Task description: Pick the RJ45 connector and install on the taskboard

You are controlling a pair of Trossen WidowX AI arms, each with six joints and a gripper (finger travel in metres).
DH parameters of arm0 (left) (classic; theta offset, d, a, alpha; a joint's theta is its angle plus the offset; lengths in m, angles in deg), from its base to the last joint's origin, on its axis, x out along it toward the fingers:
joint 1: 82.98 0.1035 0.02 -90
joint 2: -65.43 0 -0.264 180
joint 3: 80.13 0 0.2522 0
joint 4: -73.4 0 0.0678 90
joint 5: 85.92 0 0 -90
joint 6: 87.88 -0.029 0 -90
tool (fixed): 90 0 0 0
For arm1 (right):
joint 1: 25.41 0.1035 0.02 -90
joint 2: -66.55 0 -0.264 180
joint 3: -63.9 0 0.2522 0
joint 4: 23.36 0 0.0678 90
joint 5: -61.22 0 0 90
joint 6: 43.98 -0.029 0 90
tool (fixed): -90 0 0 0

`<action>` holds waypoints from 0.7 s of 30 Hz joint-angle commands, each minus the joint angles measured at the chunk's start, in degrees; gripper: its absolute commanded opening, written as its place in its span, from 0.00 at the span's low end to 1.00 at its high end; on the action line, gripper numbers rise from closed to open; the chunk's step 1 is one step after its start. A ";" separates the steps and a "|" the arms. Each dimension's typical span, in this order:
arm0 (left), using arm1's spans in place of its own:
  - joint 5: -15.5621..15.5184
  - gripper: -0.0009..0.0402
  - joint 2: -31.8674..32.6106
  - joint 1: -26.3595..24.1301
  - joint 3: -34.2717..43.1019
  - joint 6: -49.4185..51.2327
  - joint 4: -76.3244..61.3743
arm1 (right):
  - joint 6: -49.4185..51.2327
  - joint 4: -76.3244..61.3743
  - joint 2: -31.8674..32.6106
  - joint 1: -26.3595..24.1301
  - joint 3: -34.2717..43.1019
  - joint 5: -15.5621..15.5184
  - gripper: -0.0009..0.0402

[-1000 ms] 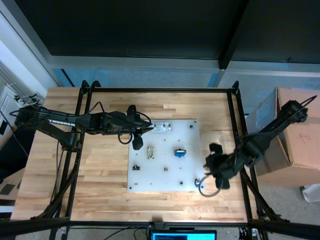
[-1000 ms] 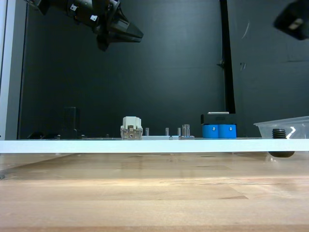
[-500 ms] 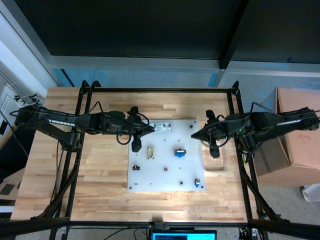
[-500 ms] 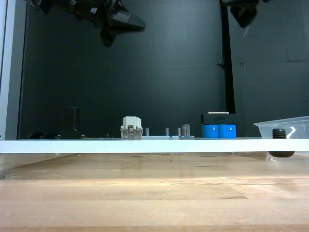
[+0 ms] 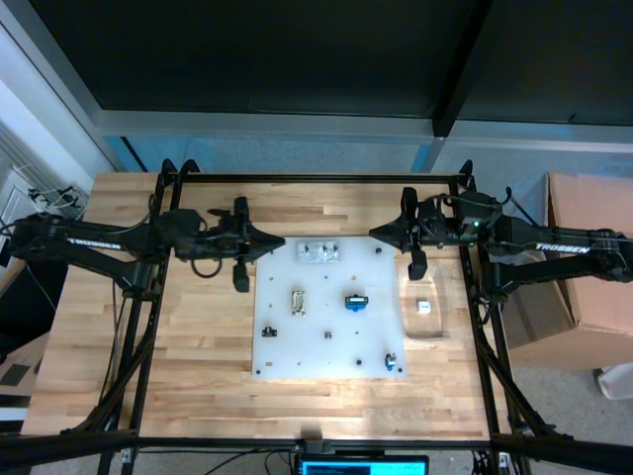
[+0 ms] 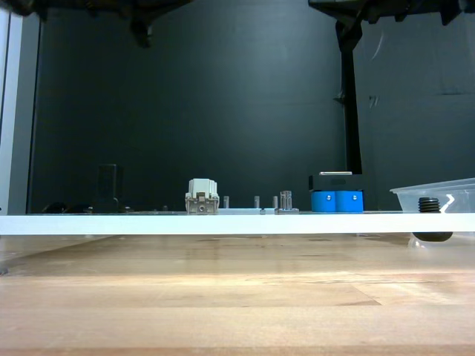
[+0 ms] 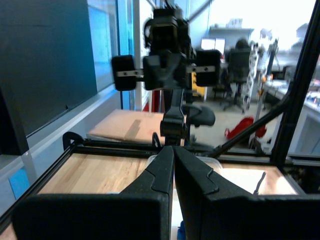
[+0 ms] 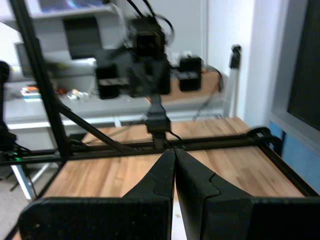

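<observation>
Left gripper: closed, empty; flat white plastic board below its tip;
Right gripper: closed, empty; facing it;
Small clear RJ45 connector: in neither gripper; elsewhere, cannot tell;
Handling: likely light, latch fragile; hold body, not cable.

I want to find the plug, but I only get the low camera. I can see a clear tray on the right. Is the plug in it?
Observer: In the high view the clear tray holds a white block, with nothing darker on it and no cable running off.
Operator: Is it in the blue jack?
Observer: The blue jack sits at the near right corner of the white board. No grey cable shows there; I cannot tell where the connector is.
Operator: Does a claw have it?
Observer: No. The wrist views show the left gripper and right gripper shut on nothing, facing each other above the board's far edge.
</observation>
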 commanded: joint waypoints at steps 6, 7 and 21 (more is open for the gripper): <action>1.01 0.02 -5.40 0.90 -7.69 2.73 1.51 | 0.24 8.02 -1.88 0.13 -6.82 0.61 0.02; 1.40 0.02 -5.38 1.01 -7.78 2.67 1.51 | 0.59 9.05 -2.21 0.13 -7.76 0.61 0.02; -0.55 0.02 -4.70 1.29 -8.09 2.38 2.08 | 0.44 9.22 -3.02 0.74 -9.81 0.68 0.02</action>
